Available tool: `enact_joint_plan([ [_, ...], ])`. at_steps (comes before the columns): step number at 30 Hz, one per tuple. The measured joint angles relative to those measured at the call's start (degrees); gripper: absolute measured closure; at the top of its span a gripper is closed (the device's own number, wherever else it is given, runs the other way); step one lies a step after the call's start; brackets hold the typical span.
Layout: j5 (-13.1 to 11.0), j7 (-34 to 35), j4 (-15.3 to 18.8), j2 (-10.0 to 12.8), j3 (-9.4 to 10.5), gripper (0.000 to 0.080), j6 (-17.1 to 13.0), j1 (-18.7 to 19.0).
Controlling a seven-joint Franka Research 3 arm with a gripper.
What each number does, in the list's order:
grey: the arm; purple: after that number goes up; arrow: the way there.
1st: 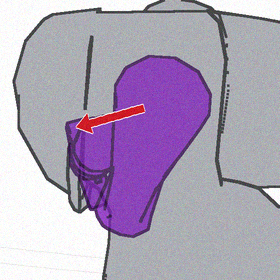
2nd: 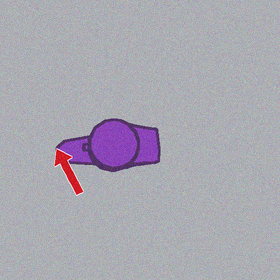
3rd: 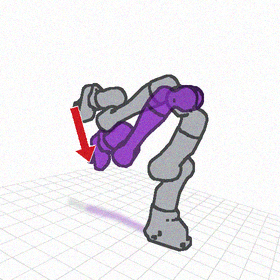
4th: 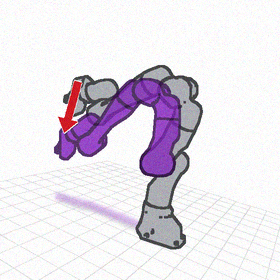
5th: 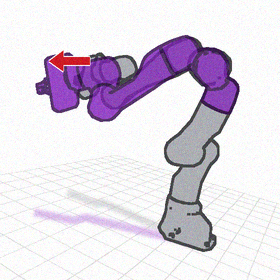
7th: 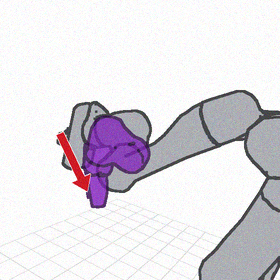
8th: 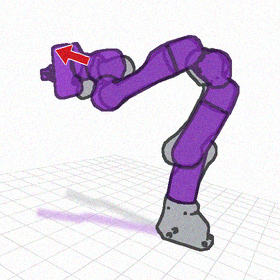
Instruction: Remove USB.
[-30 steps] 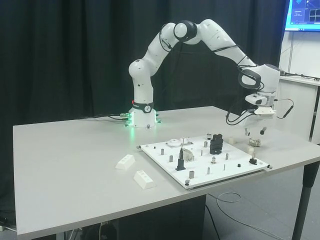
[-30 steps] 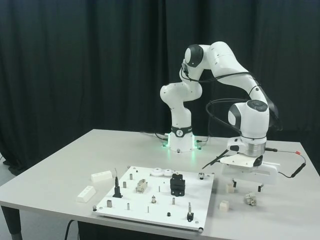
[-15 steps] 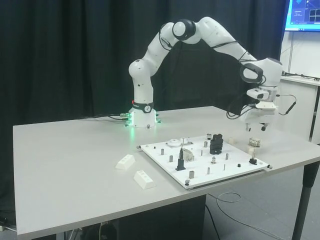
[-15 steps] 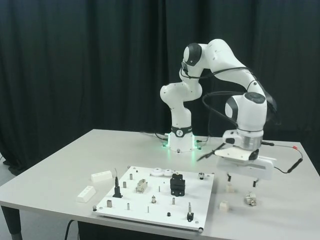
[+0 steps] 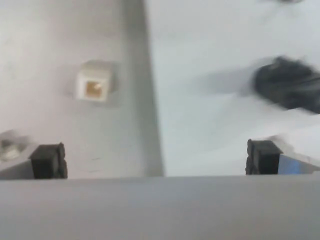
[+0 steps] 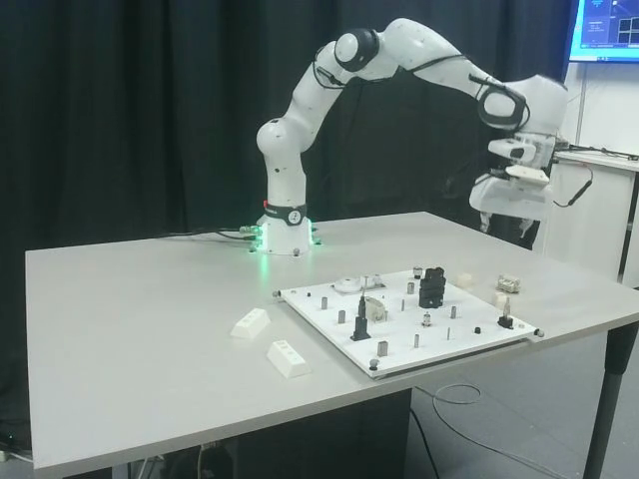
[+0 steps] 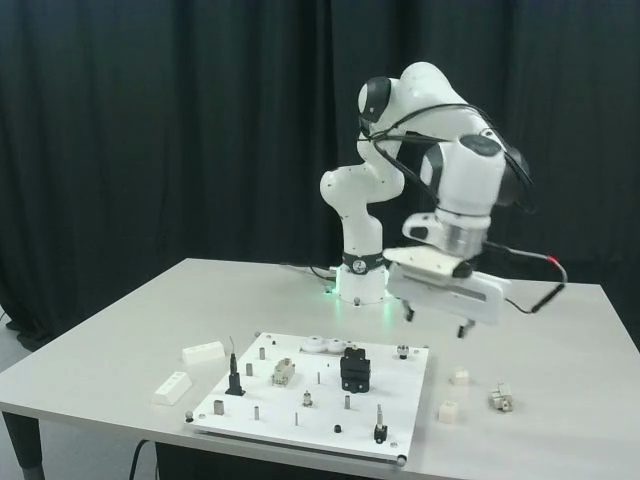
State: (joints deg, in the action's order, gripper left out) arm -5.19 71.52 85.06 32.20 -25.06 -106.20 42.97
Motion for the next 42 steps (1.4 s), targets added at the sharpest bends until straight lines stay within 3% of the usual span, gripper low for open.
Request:
enact_joint_plan([
  [10,1.2,-10.0,-3.7,-0.5,-5.35,0.0003,4.9,-1.7],
  [17,2.1,-14.1,-4.5,-0.6,-7.01,0.0003,6.4,-4.8],
  [31,3.2,-23.4,-3.8,-0.7,-6.37,0.0003,6.5,-14.5],
  [42,3.3,-32.4,-2.1,-0.9,-1.95,0.0003,3.5,-24.9],
])
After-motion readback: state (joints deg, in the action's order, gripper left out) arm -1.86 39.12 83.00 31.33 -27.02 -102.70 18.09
